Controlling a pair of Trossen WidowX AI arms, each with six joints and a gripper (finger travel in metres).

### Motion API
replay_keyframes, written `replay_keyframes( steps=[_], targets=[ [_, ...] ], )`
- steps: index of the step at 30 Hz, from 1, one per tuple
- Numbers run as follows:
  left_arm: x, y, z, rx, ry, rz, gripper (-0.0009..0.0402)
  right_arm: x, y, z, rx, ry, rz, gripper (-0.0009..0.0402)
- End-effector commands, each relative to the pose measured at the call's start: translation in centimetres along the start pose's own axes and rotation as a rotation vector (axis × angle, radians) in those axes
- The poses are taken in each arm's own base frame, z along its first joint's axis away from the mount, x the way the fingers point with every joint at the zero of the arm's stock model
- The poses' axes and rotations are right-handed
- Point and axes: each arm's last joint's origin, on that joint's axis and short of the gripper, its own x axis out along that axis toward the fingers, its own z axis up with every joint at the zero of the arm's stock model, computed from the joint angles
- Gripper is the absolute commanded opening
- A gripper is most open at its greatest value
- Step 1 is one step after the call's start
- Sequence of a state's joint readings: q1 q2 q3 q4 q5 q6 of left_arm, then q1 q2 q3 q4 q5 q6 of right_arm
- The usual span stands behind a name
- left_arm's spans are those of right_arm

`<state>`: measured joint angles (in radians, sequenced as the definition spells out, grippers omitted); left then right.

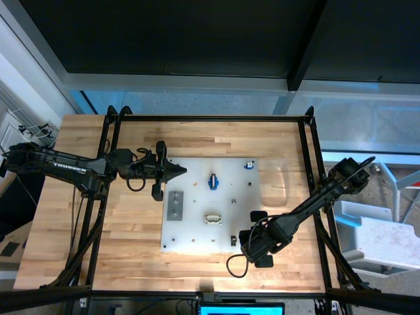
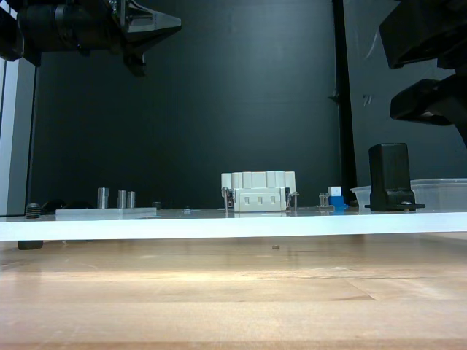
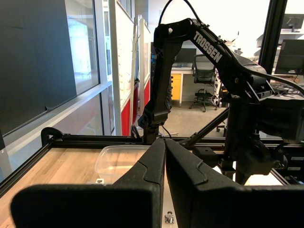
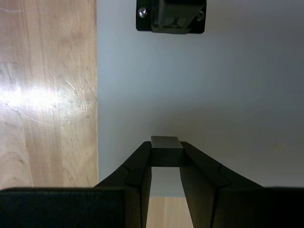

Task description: Pick the 16mm bar from the taskboard and place it in the container

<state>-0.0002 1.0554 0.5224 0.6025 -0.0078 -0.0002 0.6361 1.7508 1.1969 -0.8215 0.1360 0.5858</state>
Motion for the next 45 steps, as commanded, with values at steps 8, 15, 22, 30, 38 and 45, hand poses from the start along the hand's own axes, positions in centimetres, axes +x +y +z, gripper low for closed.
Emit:
replay_keyframes(
  steps=[8,15,22,30,38,45],
  targets=[
    [0.0,0.0,0.0,0.000,0.000,0.000,0.0000,-1.9,-0.3,0.0,0.008,-0.054,0.033,0.0036],
    [0.0,0.0,0.0,0.000,0.000,0.000,0.0000,-3.5,-0.7,-0.3,0.010,-0.080,0.050,0.0036],
    [0.0,0.0,0.0,0.000,0.000,0.000,0.0000,-5.5,-1.5,-0.8,0.016,-0.101,0.063,0.0036],
    [0.0,0.0,0.0,0.000,0.000,0.000,0.0000,-7.8,-2.9,-1.3,0.038,-0.136,0.079,0.0036],
    [0.0,0.0,0.0,0.000,0.000,0.000,0.0000,-9.5,-4.2,-1.5,0.059,-0.182,0.096,0.0036],
    [0.0,0.0,0.0,0.000,0.000,0.000,0.0000,-10.0,-6.6,-1.2,0.132,-0.172,0.063,0.0036]
  ],
)
